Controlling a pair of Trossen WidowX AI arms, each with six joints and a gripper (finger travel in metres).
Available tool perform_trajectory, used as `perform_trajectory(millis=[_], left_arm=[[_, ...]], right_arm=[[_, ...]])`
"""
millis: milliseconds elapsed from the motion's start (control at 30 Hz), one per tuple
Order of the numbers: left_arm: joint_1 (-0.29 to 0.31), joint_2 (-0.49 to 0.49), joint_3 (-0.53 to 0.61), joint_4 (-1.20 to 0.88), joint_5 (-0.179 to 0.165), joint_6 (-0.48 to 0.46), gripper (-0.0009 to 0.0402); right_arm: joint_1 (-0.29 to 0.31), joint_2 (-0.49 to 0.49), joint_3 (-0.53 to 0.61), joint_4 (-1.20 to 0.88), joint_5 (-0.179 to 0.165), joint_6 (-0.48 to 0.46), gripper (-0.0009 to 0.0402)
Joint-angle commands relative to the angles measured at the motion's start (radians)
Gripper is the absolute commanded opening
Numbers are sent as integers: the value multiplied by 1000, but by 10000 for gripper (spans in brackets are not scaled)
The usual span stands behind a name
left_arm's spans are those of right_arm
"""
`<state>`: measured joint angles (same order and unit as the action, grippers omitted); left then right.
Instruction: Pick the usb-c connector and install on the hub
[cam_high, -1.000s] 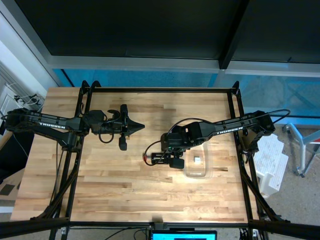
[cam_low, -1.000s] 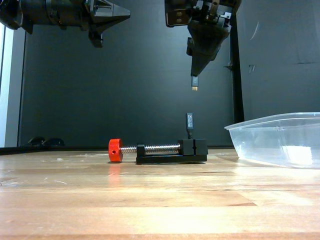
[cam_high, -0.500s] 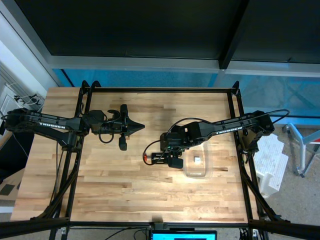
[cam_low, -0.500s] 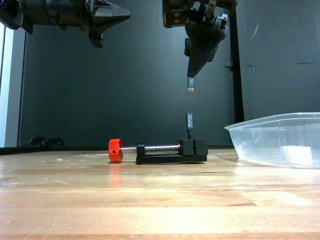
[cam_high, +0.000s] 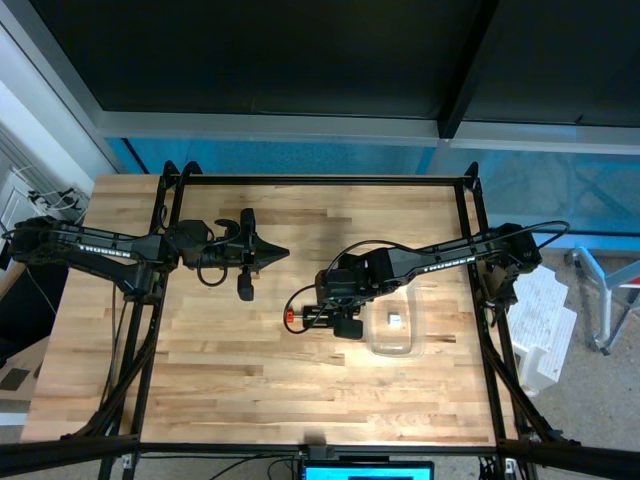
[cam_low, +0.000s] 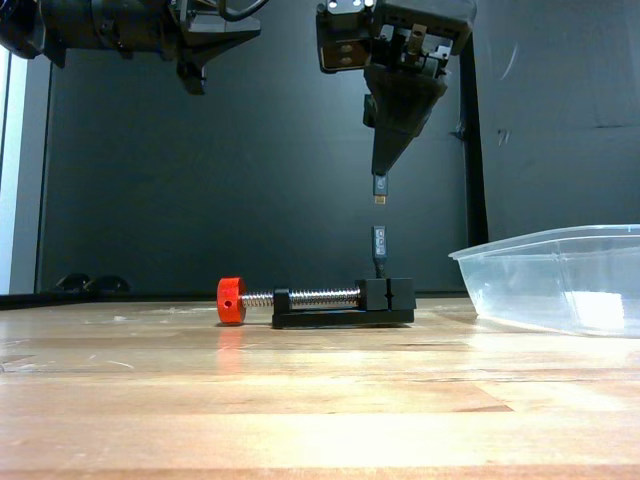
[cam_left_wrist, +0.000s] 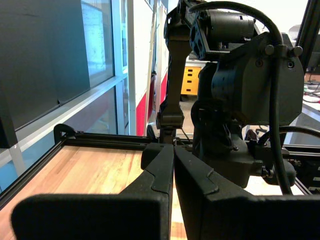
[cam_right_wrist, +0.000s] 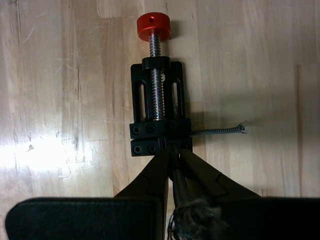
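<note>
Above the hub (cam_low: 345, 305), right pincer (cam_low: 380, 178) nose-down around usb-c connector (cam_low: 380, 189); left pincer (cam_high: 283, 253) closed, aloft, well apart.

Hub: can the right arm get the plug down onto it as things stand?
Probably yes. The right tool holds the plug right above the hub, with only open air between them. The left tool sits shut, well off to the side.

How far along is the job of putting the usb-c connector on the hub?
Done: the right gripper is shut on the usb-c connector. In hand: the connector hangs above the upright socket of the hub, not touching. Left: lower it in, then release. The left gripper sits shut, parked over the table.
</note>
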<state>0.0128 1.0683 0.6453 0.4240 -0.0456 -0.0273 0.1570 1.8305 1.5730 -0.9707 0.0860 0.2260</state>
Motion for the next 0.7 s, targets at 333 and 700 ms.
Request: perform_trajectory(millis=[333, 700], left_arm=[[0, 0, 0, -1, 0, 0, 0], [0, 0, 0, -1, 0, 0, 0]], right_arm=[[1, 12, 0, 15, -2, 0, 0], [3, 12, -3, 17, -2, 0, 0]])
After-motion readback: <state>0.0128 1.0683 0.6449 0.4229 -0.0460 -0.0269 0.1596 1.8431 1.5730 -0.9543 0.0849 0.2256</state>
